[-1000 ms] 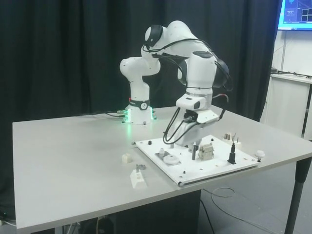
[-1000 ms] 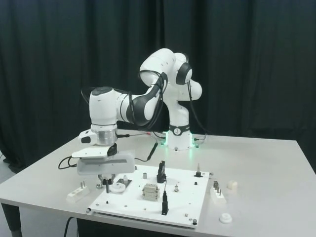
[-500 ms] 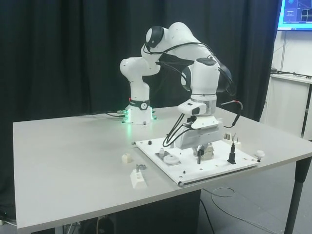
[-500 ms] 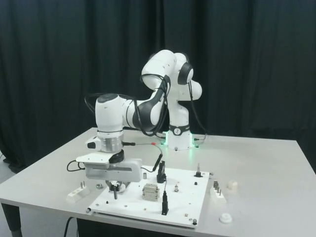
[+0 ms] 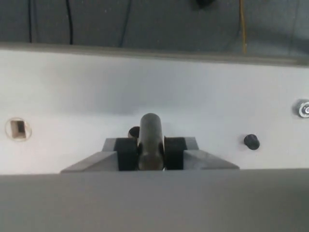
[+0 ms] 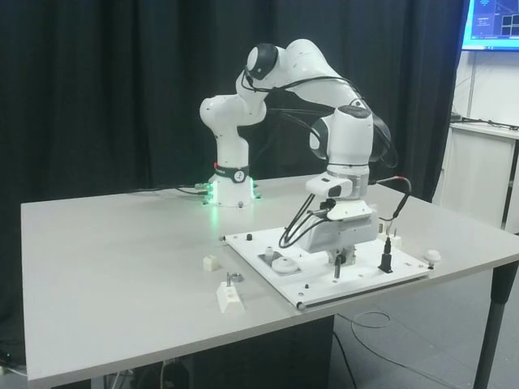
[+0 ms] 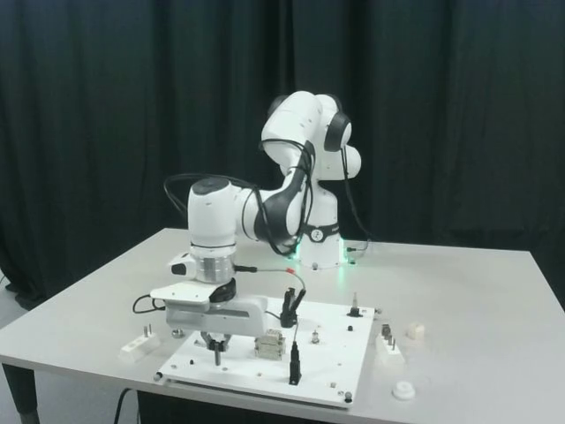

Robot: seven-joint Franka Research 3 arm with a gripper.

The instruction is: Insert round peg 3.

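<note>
My gripper (image 5: 150,153) is shut on a dark round peg (image 5: 150,128), which stands upright between the black finger pads (image 5: 126,153). In the wrist view the peg's tip hangs over the white board (image 5: 207,96), right beside a small dark hole (image 5: 133,131). From the first room view the gripper (image 6: 336,263) holds the peg (image 6: 336,267) low over the board (image 6: 365,279) near its front edge. In the second room view the gripper (image 7: 217,351) and peg (image 7: 218,356) hang just above the board (image 7: 331,375).
On the board stand a black upright plug (image 6: 387,255), a grey connector block (image 7: 269,344) and a white gear (image 6: 283,265). Another dark hole (image 5: 251,141) and a bolt (image 5: 303,108) lie nearby. Beside the board sit a white pin holder (image 6: 229,297), a small cube (image 6: 210,262) and a round cap (image 7: 403,389).
The arm has swung along the board with the peg, away from the white gear and toward the black plug's side, and has come lower over the board.
</note>
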